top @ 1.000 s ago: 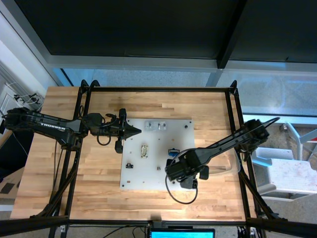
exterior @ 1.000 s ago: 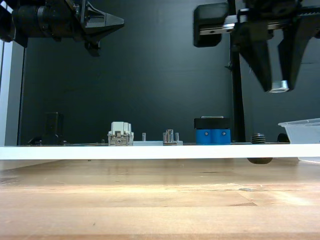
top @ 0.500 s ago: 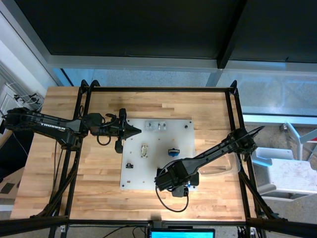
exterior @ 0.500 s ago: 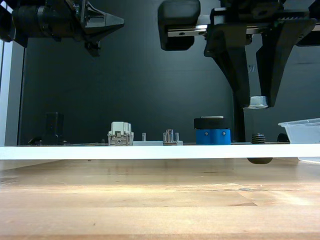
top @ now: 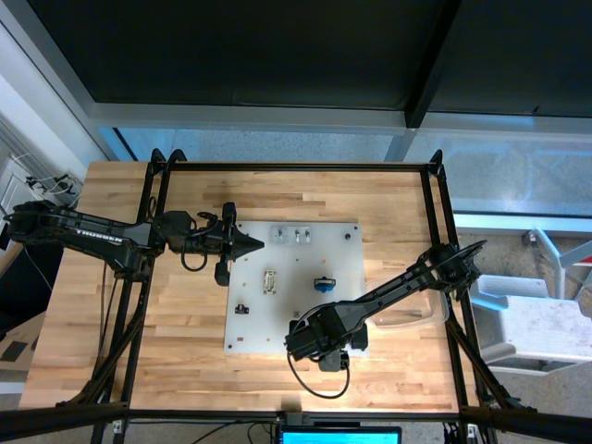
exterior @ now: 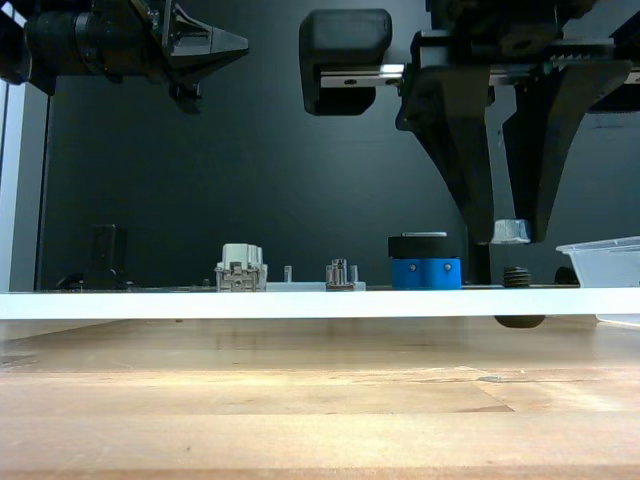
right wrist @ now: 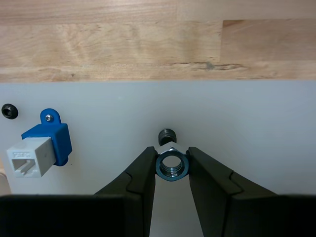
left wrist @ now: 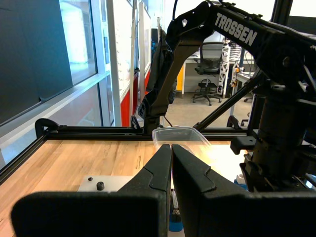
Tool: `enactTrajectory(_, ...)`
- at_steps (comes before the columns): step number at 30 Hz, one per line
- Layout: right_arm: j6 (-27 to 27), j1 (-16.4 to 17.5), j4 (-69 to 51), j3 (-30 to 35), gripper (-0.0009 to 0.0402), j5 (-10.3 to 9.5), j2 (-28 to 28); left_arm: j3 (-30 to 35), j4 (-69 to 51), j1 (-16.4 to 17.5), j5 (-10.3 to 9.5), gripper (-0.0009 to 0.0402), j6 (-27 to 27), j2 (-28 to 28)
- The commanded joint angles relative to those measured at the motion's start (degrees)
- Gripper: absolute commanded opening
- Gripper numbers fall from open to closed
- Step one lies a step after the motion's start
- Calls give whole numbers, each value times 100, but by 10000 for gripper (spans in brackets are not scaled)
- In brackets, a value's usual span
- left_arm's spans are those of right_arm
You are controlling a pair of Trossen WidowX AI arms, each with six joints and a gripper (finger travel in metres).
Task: Pick the M12 fastener and fasten on the M12 threads
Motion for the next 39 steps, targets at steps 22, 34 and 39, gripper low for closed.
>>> enactTrajectory(22, -101, 48, 553, -365, 18, -22, 101, 0, 0, 0, 2, 0, 0, 2)
enactTrajectory(34, 192, 44, 483, -372, 18, -48, 101, 0, 0, 2, 2, 0, 0, 2)
enactTrajectory(39, 638, 35, 481, -372, 18, -57, 101, 0, 0, 0, 2, 0, 0, 2)
